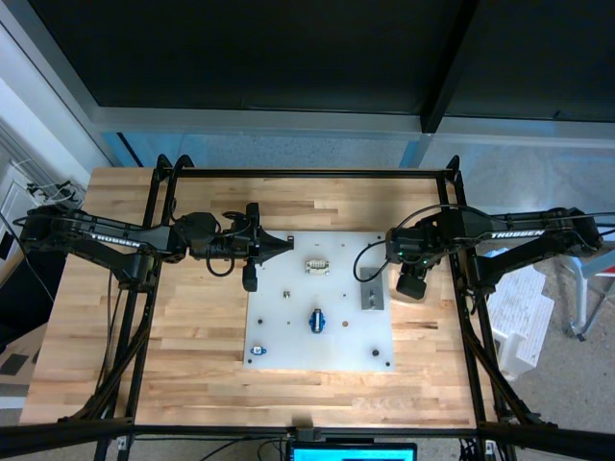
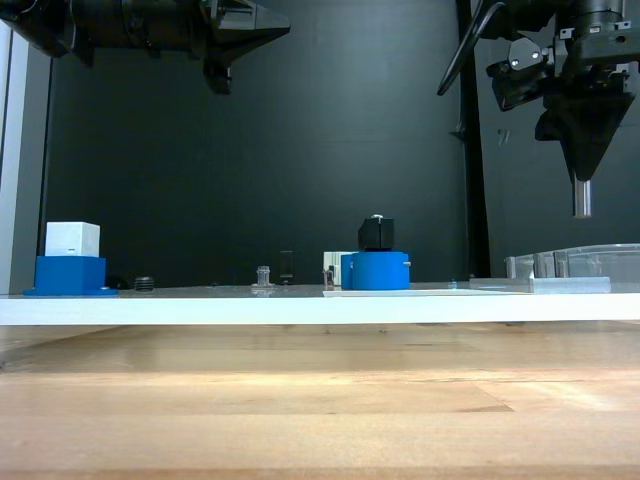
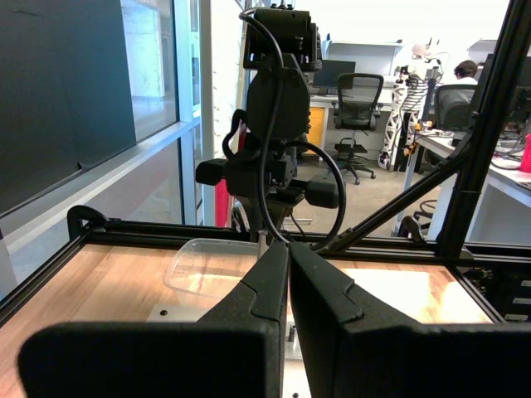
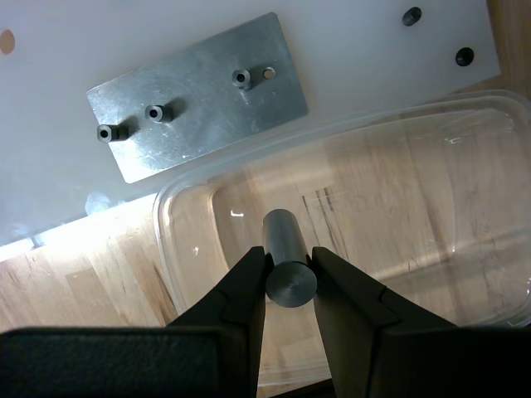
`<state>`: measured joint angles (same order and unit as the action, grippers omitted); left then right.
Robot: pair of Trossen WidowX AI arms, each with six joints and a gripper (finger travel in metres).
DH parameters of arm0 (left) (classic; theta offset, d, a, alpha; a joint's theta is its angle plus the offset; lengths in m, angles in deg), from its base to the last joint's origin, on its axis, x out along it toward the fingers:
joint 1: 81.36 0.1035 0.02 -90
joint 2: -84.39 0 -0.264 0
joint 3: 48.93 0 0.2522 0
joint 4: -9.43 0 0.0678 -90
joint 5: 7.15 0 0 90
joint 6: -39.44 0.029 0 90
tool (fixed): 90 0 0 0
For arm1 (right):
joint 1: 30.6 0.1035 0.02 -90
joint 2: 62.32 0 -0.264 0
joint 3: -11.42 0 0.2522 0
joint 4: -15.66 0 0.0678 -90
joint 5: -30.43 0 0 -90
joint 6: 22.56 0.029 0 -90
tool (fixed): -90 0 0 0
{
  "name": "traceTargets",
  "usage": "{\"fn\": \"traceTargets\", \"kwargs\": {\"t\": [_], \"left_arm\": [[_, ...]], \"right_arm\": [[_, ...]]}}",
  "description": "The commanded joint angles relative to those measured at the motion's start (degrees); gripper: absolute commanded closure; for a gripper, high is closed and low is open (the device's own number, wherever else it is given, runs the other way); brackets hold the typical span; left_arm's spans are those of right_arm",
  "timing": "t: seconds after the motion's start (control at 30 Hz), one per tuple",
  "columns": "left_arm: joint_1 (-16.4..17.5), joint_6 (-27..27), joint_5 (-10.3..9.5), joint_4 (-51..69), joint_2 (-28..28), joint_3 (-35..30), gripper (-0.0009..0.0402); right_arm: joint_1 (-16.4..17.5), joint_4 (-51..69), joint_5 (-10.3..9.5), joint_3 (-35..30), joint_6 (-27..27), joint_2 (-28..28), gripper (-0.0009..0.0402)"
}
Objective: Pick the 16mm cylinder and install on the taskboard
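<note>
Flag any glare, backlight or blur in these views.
Left wrist view: bright room behind leaves the shut left gripper, parked over the board, black. Right wrist view: glare streaks the tray below the right gripper clamping the cylinder. Low view: near wood blurred.

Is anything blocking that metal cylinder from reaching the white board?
Nothing visible. The right gripper holds the cylinder above the clear tray beside the board. The left gripper, shut, hangs high over the board's far left corner.
</note>
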<state>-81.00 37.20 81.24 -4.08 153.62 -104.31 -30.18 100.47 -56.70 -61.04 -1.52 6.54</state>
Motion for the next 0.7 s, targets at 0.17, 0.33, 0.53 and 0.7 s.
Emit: {"fn": "traceTargets", "kwargs": {"t": [0.17,0.33,0.53,0.7], "left_arm": [[0.0,0.0,0.02,0.0,0.0,0.0,0.0392],[0.0,0.0,0.02,0.0,0.0,0.0,0.0392],[0.0,0.0,0.02,0.0,0.0,0.0,0.0392],[0.0,0.0,0.02,0.0,0.0,0.0,0.0392]], "right_arm": [[3.8,-0.2,0.13,-3.5,0.1,4.7,0.0386],[7.4,-0.9,0.52,-7.1,1.4,9.6,0.0386],[10.6,-1.2,0.52,-11.4,2.6,15.1,0.0386],[12.9,-1.5,0.55,-15.0,3.1,19.3,0.0386]]}}
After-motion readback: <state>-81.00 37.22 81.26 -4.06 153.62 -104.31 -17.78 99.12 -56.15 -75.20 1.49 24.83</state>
